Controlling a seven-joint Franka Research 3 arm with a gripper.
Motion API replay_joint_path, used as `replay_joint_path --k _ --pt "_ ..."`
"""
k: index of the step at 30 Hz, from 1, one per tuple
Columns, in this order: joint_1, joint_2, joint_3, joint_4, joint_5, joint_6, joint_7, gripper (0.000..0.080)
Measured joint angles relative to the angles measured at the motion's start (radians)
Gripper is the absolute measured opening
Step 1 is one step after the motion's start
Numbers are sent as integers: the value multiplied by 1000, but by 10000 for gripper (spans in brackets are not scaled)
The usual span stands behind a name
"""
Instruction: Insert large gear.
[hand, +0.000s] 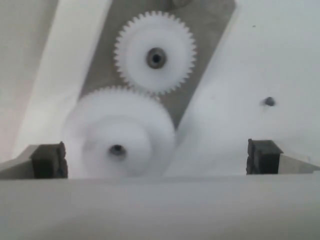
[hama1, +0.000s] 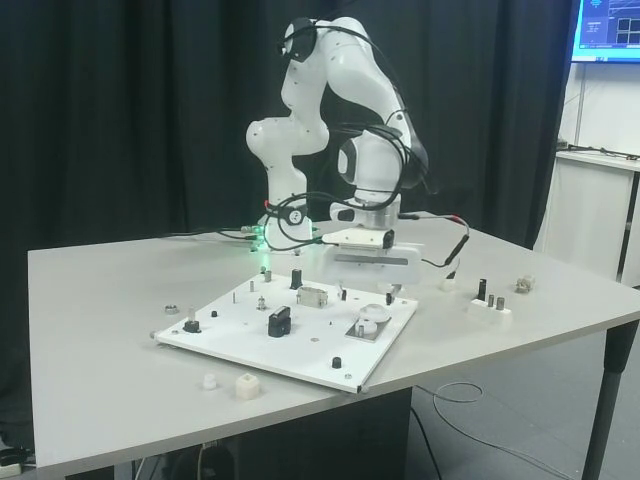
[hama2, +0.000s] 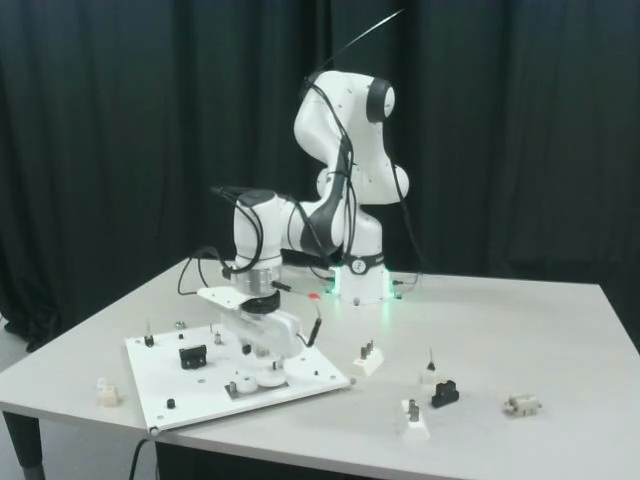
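Sitting below open claw (hand: 156, 158), nearer one fingertip: large gear (hand: 120, 135).

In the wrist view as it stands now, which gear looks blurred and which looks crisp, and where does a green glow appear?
Wrist view: the nearer large gear is soft and blurred, while the farther gear shows crisp teeth. First and second room views: a green glow sits at the arm's base, against black curtains.

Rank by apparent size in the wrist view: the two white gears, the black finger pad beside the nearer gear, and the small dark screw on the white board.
1. Nearer gear, though it is closer to the camera, so its lead over the other is unsure.
2. Farther gear.
3. Black finger pad.
4. Dark screw on the white board.
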Motion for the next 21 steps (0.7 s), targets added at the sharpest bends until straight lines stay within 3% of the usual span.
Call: replay_joint_path --k 21 --pt "-4 0 -21 -39 -11 29 -59 800"
